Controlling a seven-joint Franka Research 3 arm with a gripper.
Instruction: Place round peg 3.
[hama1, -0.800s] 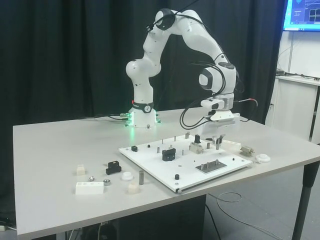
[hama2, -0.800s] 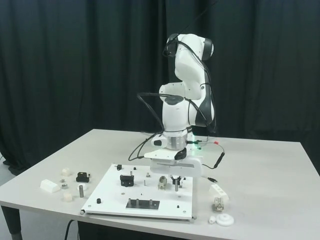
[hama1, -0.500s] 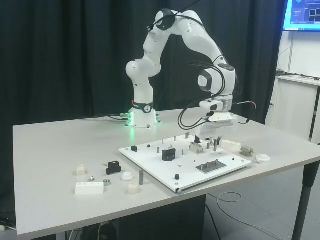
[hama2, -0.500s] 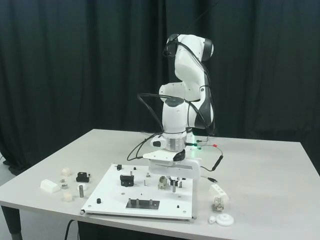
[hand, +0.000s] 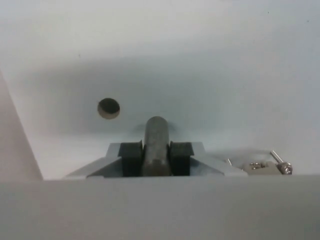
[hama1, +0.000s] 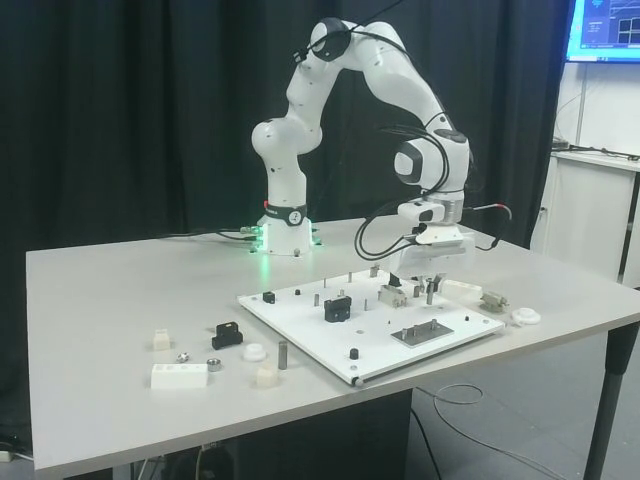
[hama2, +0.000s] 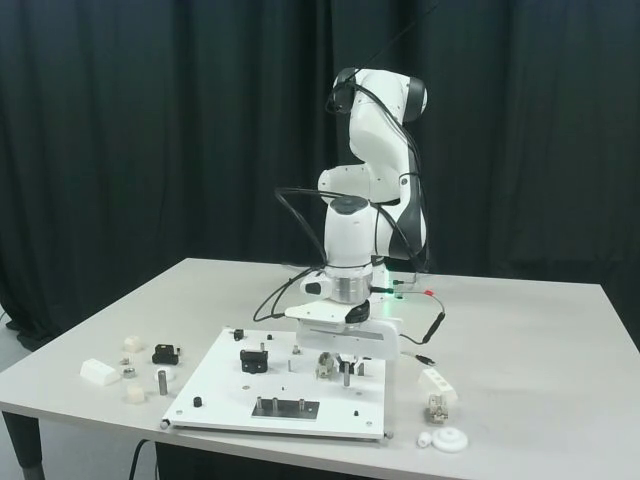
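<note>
No text, label or number can be read in any of the three views. The screen (hama1: 605, 30) at the room's upper corner shows only illegible marks.

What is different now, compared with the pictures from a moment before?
The pincer, shut on the peg, has moved sideways over the white board, toward the arm's base side; in the second room view it went leftward. The peg was held throughout and is not yet in the hole. The loose parts on the grey table stayed where they were.
</note>
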